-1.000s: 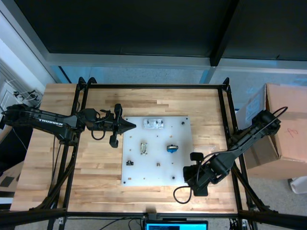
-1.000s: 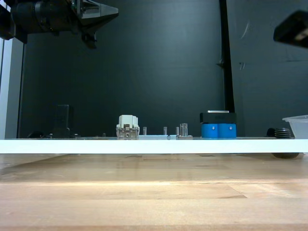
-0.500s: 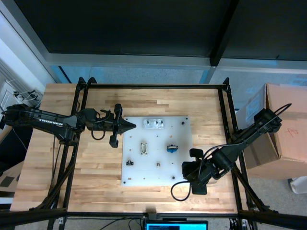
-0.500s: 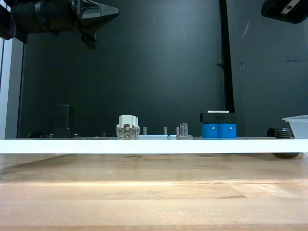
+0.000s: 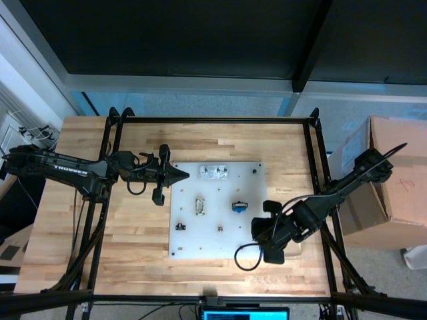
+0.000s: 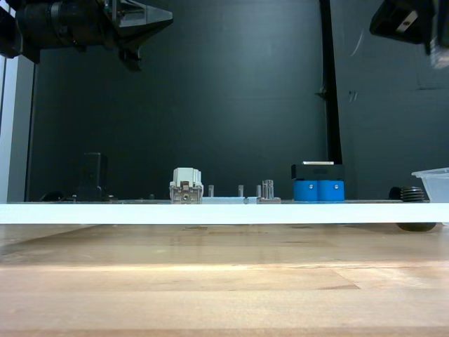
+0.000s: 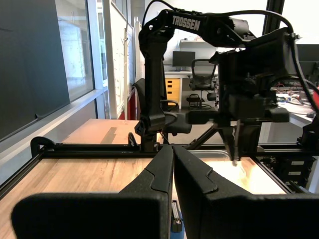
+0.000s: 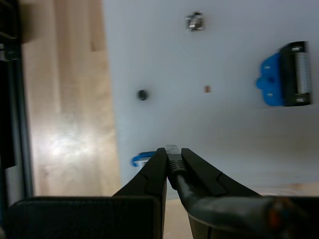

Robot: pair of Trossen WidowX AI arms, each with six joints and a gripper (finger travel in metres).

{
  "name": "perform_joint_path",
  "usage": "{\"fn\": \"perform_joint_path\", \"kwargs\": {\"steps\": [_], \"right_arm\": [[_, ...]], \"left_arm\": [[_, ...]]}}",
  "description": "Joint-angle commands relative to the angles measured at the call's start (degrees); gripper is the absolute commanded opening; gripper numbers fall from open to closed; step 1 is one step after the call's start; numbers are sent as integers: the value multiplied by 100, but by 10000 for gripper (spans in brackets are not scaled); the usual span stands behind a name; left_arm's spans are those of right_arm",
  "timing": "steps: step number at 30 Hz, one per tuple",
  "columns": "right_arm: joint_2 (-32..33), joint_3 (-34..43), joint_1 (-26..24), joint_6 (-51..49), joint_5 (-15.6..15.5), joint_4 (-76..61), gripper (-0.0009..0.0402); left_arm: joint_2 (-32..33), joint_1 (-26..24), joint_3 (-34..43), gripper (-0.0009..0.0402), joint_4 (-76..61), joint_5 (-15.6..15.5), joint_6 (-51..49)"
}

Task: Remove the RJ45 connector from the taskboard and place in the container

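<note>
RJ45 connector [image 8: 173,158] is held clamped, unseated, in right claw [image 8: 173,150], now shifted inward over taskboard [image 8: 224,124]. Closed left claw [image 5: 183,175] is stationed above its left edge. Container [image 6: 433,175] deposit is judged pending.

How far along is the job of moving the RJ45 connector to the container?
Done: the connector is off the board, clear of any seat. In hand: the right gripper is shut on it above the board's near right part, with its cable trailing. Left: it is not yet in the container beside the board's right edge. The left gripper hangs shut, high over the board's far left edge.
</note>
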Motion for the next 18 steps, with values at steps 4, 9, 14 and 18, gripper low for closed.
{"fn": "perform_joint_path", "kwargs": {"steps": [4,9,14,18], "right_arm": [[-367,-457,-144,-33,61,4,63],[-789,-861,-188,-15,164,4,131],[-1303,-1377,-214,76,160,2,194],[-1685,-1764,-214,101,153,4,228]], "left_arm": [[2,0,0,0,0,0,0],[2,0,0,0,0,0,0],[2,0,0,0,0,0,0],[2,2,0,0,0,0,0]]}}
